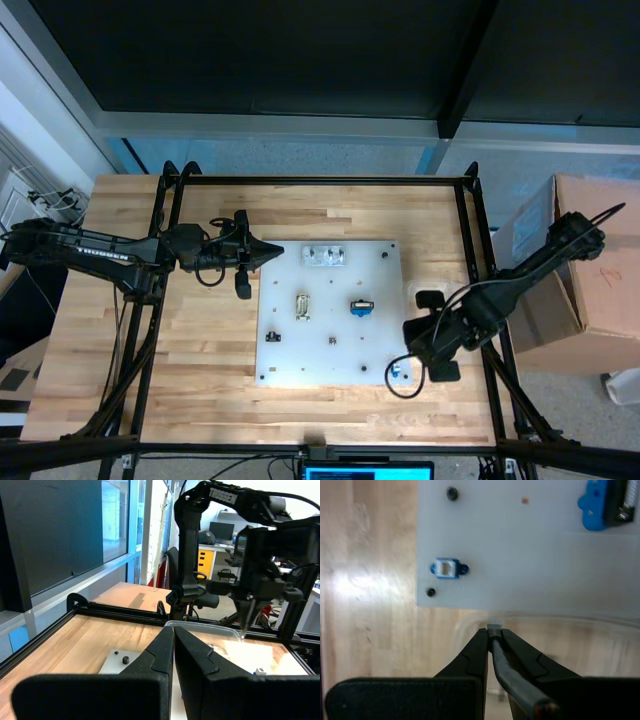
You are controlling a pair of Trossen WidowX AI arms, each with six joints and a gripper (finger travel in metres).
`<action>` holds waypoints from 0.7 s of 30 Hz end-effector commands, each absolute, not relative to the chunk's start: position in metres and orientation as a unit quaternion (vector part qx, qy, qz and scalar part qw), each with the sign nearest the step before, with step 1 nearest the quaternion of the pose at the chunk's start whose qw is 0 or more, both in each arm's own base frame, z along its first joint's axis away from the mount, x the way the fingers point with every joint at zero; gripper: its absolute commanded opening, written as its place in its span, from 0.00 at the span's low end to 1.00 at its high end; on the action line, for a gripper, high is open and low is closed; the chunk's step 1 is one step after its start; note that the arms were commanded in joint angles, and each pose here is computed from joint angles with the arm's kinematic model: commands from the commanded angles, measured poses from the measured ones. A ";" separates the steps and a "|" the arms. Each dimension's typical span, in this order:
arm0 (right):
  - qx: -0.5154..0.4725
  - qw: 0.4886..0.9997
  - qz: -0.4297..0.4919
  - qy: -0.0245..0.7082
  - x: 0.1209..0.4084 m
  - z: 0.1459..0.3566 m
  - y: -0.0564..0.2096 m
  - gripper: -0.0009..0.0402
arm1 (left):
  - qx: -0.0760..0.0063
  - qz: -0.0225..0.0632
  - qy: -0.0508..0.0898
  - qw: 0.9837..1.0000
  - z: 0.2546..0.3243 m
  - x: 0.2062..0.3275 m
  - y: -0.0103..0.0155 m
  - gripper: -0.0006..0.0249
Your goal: Pick the RJ45 connector and install on the taskboard
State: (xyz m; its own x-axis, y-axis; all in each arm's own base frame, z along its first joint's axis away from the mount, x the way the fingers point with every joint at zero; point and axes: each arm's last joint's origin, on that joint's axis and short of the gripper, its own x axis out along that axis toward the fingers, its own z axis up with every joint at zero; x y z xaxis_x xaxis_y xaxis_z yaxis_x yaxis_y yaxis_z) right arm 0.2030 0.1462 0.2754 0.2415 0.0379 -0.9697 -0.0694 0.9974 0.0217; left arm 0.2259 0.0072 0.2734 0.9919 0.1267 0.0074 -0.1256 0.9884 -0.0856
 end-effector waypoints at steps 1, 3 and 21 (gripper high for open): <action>-0.011 0.787 0.033 0.616 0.211 0.276 0.157 0.02 | -0.043 0.063 -0.007 0.997 0.2735 0.226 0.0072 0.02; -0.008 0.788 0.031 0.615 0.215 0.277 0.164 0.02 | -0.043 0.063 -0.007 0.997 0.2735 0.226 0.0072 0.02; -0.003 0.788 0.014 0.615 0.236 0.270 0.186 0.02 | -0.043 0.063 -0.007 0.997 0.2735 0.226 0.0072 0.02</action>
